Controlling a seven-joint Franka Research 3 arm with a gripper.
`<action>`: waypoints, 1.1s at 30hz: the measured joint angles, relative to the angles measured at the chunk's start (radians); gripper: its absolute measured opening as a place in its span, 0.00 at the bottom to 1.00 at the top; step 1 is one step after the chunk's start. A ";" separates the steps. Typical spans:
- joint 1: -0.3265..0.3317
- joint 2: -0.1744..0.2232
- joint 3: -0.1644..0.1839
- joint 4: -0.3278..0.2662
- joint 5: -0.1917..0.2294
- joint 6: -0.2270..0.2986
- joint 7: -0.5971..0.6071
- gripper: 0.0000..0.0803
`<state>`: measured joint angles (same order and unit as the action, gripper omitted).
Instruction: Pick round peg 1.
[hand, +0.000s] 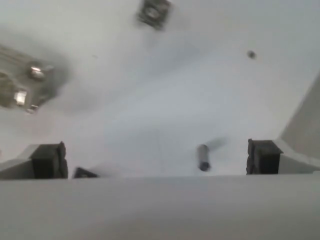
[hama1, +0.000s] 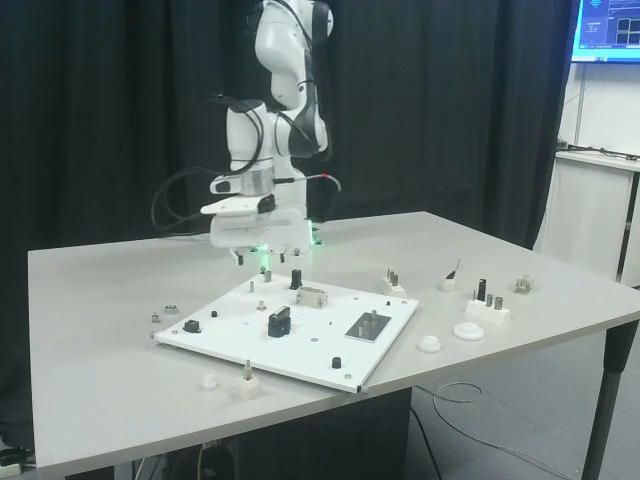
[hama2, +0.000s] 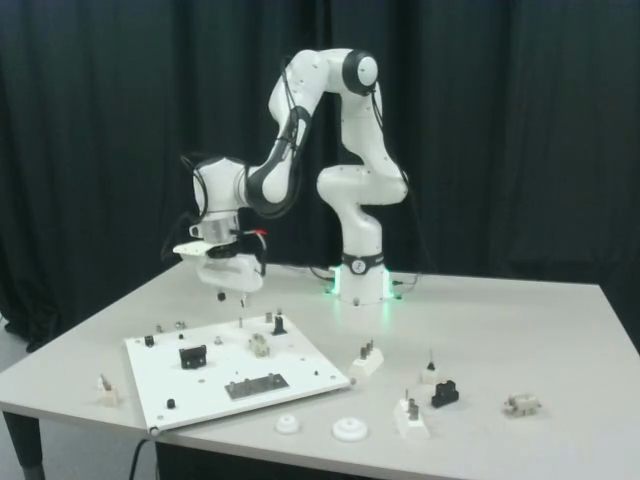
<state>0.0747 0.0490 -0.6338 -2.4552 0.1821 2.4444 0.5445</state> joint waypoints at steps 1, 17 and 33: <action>0.006 -0.002 0.003 0.002 0.000 0.002 -0.002 1.00; 0.113 -0.026 0.109 0.037 -0.019 0.032 -0.025 1.00; 0.198 -0.027 0.255 0.064 -0.039 0.040 -0.041 1.00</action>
<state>0.2732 0.0217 -0.3791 -2.3911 0.1433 2.4843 0.5036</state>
